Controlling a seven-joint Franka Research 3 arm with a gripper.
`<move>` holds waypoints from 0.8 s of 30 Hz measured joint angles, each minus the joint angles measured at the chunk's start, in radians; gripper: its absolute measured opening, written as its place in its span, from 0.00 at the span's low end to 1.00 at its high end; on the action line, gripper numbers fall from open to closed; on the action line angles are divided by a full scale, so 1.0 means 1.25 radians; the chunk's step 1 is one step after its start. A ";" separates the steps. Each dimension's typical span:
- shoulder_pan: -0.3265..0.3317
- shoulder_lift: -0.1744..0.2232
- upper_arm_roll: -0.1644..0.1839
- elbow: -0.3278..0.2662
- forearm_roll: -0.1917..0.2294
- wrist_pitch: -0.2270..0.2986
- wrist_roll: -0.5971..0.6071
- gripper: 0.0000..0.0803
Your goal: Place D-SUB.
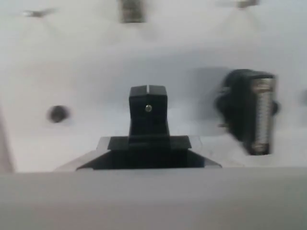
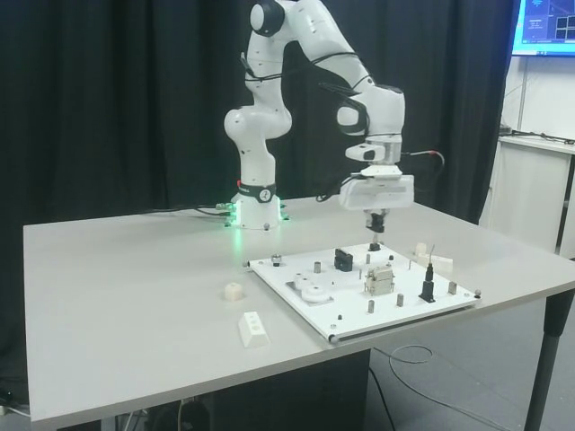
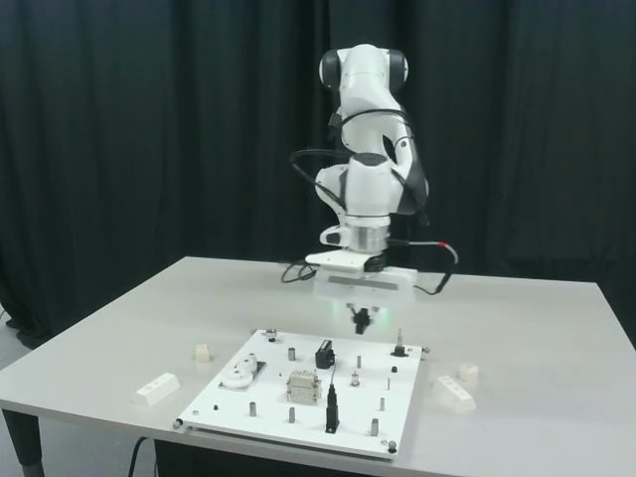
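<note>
The D-SUB (image 1: pixel 252 112) is a black connector with a grey row of pins, lying on the white board (image 1: pixel 86 72) off to one side of my fingertips. In the room views the D-SUB (image 2: pixel 343 260) (image 3: pixel 324 355) rests near the board's middle. My gripper (image 1: pixel 148 89) hangs above the board (image 2: pixel 286 271), its black fingers pressed together with nothing between them. It hovers over the board's far edge (image 2: pixel 375 224) (image 3: pixel 360 320), apart from the connector.
The board (image 3: pixel 266 399) also carries a white round gear (image 2: pixel 314 288), a grey connector block (image 2: pixel 379 280), a black upright plug (image 2: pixel 428 289) and several small posts. White blocks (image 2: pixel 254 327) (image 2: pixel 233 290) (image 3: pixel 453 392) lie on the grey table beside it.
</note>
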 joint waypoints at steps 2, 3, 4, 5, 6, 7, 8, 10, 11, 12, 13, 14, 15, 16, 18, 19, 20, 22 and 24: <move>0.000 0.000 0.019 0.005 0.000 0.002 0.024 0.19; 0.001 0.001 0.030 0.007 0.000 0.003 0.039 0.19; 0.001 0.001 0.040 0.009 0.000 0.004 0.053 0.19; 0.001 0.002 0.051 0.012 0.000 0.006 0.066 0.19; 0.001 0.003 0.060 0.015 0.000 0.008 0.076 0.19; 0.001 0.005 0.073 0.018 0.000 0.008 0.086 0.19; 0.001 0.007 0.083 0.022 0.000 0.009 0.095 0.19; 0.001 0.014 0.105 0.029 0.000 0.009 0.113 0.19; 0.001 0.017 0.115 0.032 0.000 0.010 0.123 0.19; 0.001 0.022 0.127 0.038 0.000 0.010 0.137 0.19; 0.001 0.028 0.138 0.042 0.000 0.010 0.151 0.19; 0.002 0.033 0.149 0.047 0.000 0.011 0.165 0.19; 0.001 0.039 0.158 0.052 0.000 0.011 0.179 0.19; 0.002 0.045 0.168 0.057 -0.001 0.011 0.191 0.19; 0.002 0.060 0.187 0.069 -0.002 0.011 0.211 0.19; 0.002 0.067 0.195 0.076 -0.002 0.012 0.220 0.19; 0.002 0.075 0.203 0.083 -0.003 0.012 0.229 0.19; 0.003 0.092 0.217 0.098 -0.005 0.012 0.244 0.19; 0.006 0.111 0.227 0.116 -0.009 0.012 0.260 0.19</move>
